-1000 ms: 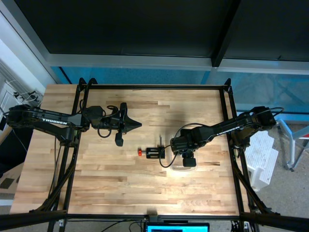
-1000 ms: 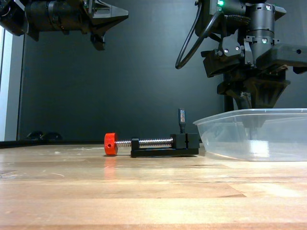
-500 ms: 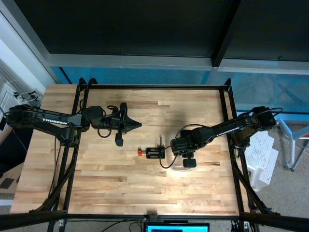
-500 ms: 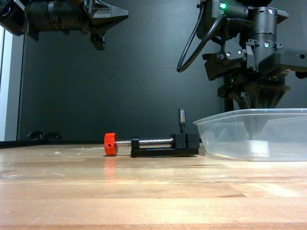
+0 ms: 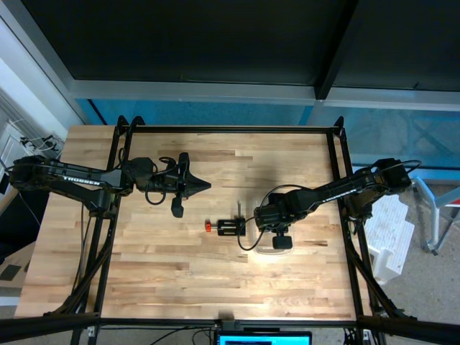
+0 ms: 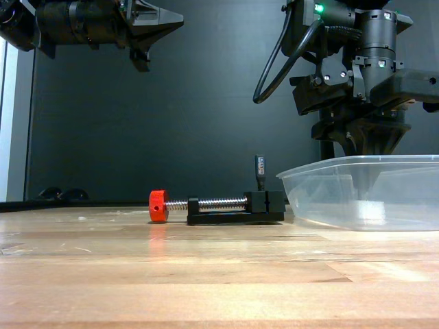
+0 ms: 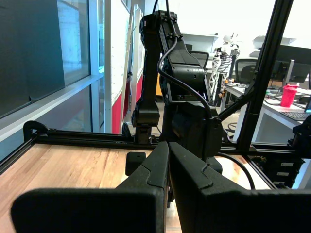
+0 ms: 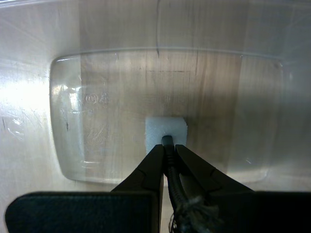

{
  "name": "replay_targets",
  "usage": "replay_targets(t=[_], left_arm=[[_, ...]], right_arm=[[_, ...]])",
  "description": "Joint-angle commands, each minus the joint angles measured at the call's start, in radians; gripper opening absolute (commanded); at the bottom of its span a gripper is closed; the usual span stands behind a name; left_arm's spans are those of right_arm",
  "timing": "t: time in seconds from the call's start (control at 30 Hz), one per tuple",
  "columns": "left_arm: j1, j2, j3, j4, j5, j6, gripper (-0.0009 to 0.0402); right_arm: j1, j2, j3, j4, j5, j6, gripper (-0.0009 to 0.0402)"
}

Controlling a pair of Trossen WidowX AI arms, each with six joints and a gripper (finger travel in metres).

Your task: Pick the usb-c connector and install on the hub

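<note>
Inventory: two claws, one of each item below.

Right claw [image 8: 168, 151]: lowered into the clear plastic tub [image 6: 322, 197] and pinched on the black usb-c connector [image 8: 167, 141]. The connector's tip is seated in, or at least touching, a pale foam cube [image 8: 166, 127], seemingly provided to present it upright.

Left claw [image 7: 168, 148]: pressed together, empty, held high at 11 o'clock from the black screw clamp with red knob [image 6: 230, 205].

A small upright piece, probably the hub [image 6: 260, 168], is gripped in the clamp, presumably to be kept fixed during insertion.

All are carried by the wooden desk [image 5: 180, 266].
</note>
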Motion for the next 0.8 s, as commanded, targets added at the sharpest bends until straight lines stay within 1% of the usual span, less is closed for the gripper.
replay_targets(t=[0.03, 0.37, 0.6, 0.67, 0.8], left_arm=[[0.0, 0.0, 0.0, 0.0, 0.0, 0.0, 0.0], [0.0, 0.0, 0.0, 0.0, 0.0, 0.0, 0.0], [0.0, 0.0, 0.0, 0.0, 0.0, 0.0, 0.0], [0.0, 0.0, 0.0, 0.0, 0.0, 0.0, 0.0], [0.0, 0.0, 0.0, 0.0, 0.0, 0.0, 0.0]], right_arm=[[0.0, -0.001, 0.0, 0.002, 0.0, 0.001, -0.0001], [0.0, -0.018, 0.018, -0.014, 0.001, 0.001, 0.0], [-0.001, -0.036, 0.075, -0.097, 0.006, -0.016, 0.0], [0.0, -0.04, 0.097, -0.124, 0.025, -0.019, 0.0], [-0.001, -0.05, 0.148, -0.185, 0.027, -0.026, 0.0]])
